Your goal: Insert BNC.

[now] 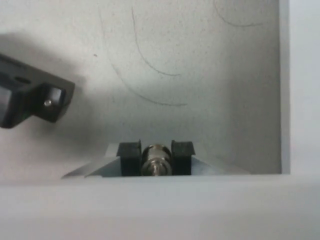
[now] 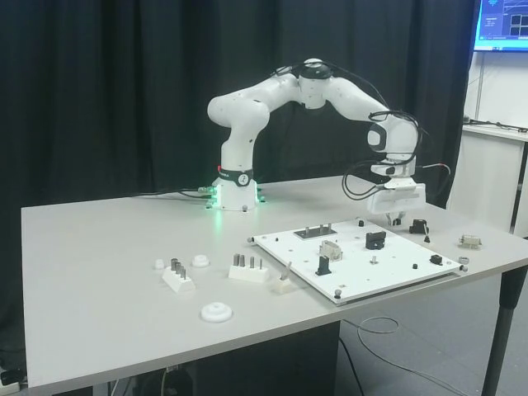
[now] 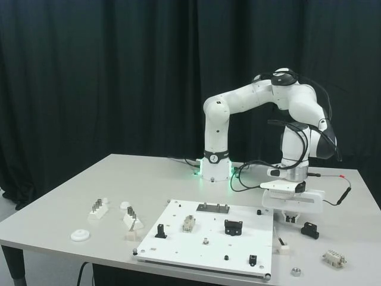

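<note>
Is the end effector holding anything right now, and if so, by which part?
Yes. The end effector holds the BNC connector, its two black fingers pressed against opposite sides of the connector's metal body.

I see a white arm (image 3: 250, 98) with rounded joints – black cables (image 3: 253, 173) looped off the wrist, green glow at its base (image 3: 215, 171).

Two room views face the arm (image 2: 313, 91) and counter (image 2: 99, 247) from different sides, sharing both; the wrist view looks down close.

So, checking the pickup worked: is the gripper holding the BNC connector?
Yes, the wrist view shows the BNC connector clamped between the two black fingers of the gripper.
</note>
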